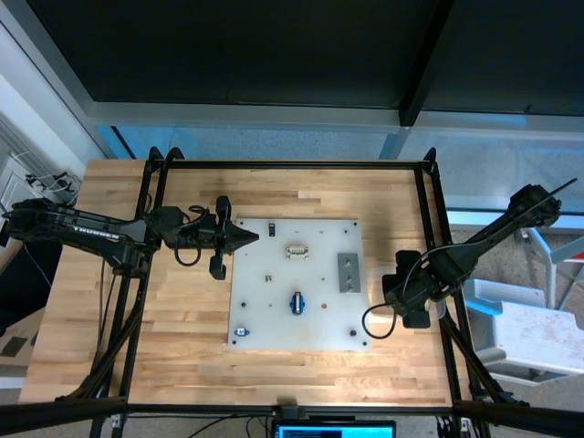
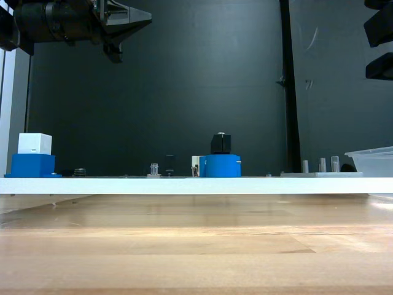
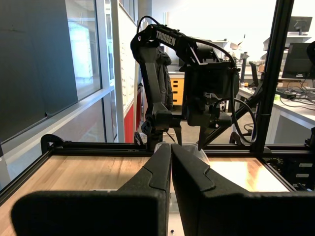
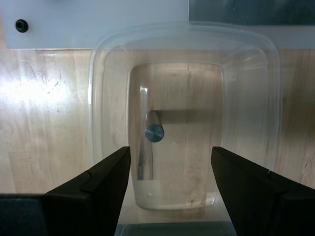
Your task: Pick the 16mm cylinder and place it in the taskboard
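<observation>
Right gripper [image 4: 170, 162] wide open, empty, above the bin [image 4: 110, 73].
We see the 16mm cylinder [image 4: 154, 132] inside the bin; taskboard [image 1: 274, 310] beside it; left gripper [image 3: 171, 147] closed, empty, well away from it.

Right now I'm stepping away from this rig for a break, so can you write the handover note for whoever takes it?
Left gripper: shut, empty, held high by the left edge of the taskboard.
Right gripper: open, empty, hovering over the clear bin beside the board's right edge.
16mm cylinder: in that bin, below the gap between the open fingers, not gripped.
Done: right arm is lined up; nothing picked yet.
Left: descend, grip the cylinder, lift, carry it to the taskboard and seat it.
</observation>
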{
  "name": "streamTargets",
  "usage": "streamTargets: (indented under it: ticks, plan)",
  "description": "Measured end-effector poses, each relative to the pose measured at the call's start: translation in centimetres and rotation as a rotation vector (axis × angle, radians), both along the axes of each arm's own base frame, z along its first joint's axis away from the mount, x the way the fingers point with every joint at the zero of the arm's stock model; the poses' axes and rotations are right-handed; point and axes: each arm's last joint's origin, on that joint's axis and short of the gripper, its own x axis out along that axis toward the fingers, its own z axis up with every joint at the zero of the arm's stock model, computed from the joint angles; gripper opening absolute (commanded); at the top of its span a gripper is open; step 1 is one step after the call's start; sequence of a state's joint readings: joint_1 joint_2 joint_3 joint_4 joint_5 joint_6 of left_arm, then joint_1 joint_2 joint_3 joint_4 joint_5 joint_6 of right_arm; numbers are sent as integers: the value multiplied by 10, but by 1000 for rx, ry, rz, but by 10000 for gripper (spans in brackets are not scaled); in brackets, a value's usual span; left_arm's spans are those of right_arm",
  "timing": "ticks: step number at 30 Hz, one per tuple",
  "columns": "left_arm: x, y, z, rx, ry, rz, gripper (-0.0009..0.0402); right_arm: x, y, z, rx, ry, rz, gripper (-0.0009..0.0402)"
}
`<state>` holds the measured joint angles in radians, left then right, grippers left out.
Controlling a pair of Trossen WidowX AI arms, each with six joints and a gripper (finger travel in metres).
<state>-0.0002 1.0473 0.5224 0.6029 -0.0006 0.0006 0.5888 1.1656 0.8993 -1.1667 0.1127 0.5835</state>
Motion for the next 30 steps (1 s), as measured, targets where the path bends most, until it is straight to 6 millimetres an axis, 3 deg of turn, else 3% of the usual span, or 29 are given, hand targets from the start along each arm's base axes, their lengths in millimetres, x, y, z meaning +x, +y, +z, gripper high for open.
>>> streamTargets:
  ticks: [30]
  plan:
    - [0, 0, 0, 0, 0, 0, 0, -2, 5, -41, 34, -25, -11, 226]
